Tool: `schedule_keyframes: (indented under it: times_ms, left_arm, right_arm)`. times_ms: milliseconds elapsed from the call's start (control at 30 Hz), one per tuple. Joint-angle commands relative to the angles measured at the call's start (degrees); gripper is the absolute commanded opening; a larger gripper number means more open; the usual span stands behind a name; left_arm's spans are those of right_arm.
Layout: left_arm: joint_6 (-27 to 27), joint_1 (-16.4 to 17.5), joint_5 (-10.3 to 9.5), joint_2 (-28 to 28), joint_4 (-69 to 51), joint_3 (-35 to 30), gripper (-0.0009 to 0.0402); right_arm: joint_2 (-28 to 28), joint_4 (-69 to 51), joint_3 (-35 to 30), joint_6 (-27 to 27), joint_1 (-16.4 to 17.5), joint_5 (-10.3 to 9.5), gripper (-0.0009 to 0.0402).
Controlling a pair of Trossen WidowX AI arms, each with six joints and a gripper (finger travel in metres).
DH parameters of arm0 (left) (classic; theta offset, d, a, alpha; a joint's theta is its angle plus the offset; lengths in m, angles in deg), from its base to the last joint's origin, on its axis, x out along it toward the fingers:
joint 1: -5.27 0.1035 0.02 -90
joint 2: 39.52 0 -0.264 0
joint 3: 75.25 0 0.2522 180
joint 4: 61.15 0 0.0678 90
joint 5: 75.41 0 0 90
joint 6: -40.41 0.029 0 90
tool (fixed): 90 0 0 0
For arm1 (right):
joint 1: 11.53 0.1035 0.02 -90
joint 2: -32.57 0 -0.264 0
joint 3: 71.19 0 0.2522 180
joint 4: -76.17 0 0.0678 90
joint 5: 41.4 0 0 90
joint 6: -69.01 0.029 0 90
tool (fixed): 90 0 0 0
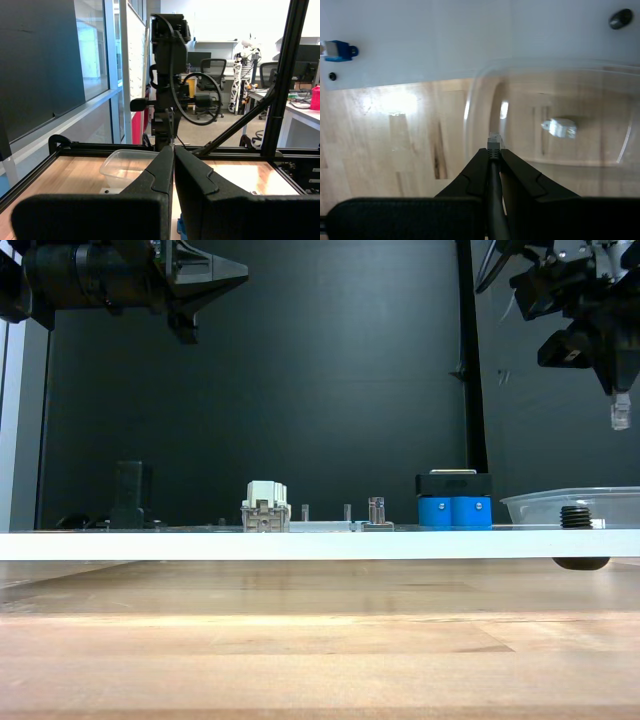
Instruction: Pick the RJ45 connector and install on taskboard
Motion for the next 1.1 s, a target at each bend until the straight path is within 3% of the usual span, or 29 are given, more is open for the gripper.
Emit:
schedule_keyframes:
  times_ms: [33,200,467,1100]
  left_arm:
    - [0.0,0.0,0.02,0.02,0.0,-0.02,0.0]
    - [0.0,0.02,0.02,0.02,0.02,-0.02,0.0]
    - [0.0,0.0,0.02,0.02,0.02,-0.02,0.0]
    - [0.0,0.02,0.02,0.02,0.02,-0.02,0.0]
  right_arm:
    - [0.72,0.96,0.0,1.64,2.29,0.17,0.0]
    - [2.1,2.32,-0.61,5.03,6.8,3.13,0.0]
    - [7.34,3.41,-5.51,10.51,13.0,3.06,0.0]
    - [20.85,6.05,-14.6,19.85,23.32,3.02,0.0]
